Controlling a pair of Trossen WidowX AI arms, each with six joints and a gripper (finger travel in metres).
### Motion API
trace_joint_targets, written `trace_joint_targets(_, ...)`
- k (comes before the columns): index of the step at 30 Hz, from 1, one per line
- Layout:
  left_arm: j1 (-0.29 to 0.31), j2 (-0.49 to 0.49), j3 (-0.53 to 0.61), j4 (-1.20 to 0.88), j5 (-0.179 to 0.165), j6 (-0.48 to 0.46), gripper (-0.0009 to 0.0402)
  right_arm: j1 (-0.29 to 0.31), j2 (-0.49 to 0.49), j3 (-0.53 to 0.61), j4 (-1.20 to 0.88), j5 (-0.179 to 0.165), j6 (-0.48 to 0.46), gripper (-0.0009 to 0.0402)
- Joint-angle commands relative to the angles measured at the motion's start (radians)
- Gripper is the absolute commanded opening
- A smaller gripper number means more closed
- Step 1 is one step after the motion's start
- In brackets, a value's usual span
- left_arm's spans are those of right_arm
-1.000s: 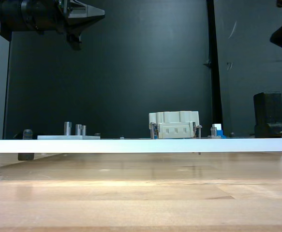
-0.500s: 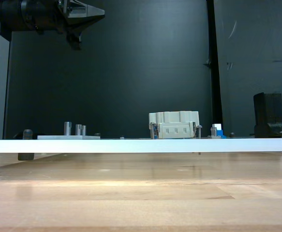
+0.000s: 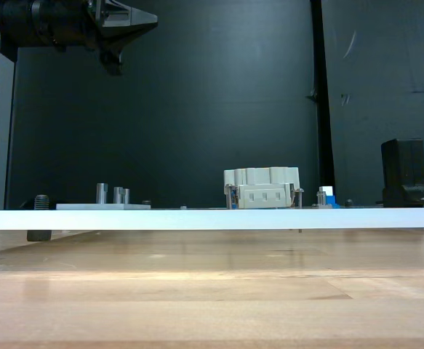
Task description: Pick the USB connector and install on taskboard
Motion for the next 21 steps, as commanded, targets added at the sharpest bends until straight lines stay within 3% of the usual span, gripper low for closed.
trace_joint_targets(1, 0.000, 0.000, 0.000, 0.000, 0.000, 0.000, 0.0000, -0.001, 0.012, -0.012, 0.012, 0.018, -0.001, 0.0127)
trace_joint_targets(10, 0.000, 0.000, 0.000, 0.000, 0.000, 0.000, 0.0000, -0.047, 0.041, -0.032, 0.055, 0.015, -0.055, 0.0126)
trace_joint_targets(21, 0.000, 0.000, 0.000, 0.000, 0.000, 0.000, 0.0000, -0.054, 0.087, -0.056, 0.105, 0.008, -0.071, 0.0126)
